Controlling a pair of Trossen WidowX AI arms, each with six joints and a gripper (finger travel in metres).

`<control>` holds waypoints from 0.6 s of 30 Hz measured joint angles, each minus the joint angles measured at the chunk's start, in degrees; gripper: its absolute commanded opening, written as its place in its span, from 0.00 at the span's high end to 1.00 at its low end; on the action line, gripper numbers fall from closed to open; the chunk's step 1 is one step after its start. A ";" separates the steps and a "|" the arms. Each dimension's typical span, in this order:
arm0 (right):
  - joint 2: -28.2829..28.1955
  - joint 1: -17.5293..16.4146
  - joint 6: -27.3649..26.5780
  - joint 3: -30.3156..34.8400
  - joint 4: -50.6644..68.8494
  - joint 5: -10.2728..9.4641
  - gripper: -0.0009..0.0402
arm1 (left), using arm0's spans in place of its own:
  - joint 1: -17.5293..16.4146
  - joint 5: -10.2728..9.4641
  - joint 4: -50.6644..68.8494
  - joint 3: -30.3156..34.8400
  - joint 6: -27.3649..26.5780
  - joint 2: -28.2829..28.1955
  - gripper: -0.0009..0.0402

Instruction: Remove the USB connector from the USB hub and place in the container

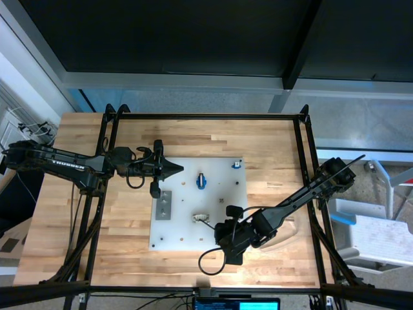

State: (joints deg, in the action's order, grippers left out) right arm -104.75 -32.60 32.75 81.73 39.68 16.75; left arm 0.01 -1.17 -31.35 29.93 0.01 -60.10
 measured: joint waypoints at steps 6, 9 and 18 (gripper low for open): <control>0.00 0.02 -0.31 0.00 -0.24 0.00 0.88 | 0.00 0.00 -0.02 0.00 0.00 0.00 0.98; 0.00 0.00 -0.31 0.00 -0.20 -0.09 0.95 | 0.00 0.00 -0.02 0.02 0.02 0.00 0.98; 0.00 -0.02 -0.37 0.00 -0.09 0.02 0.98 | 0.00 0.00 -0.02 0.00 0.02 0.00 0.98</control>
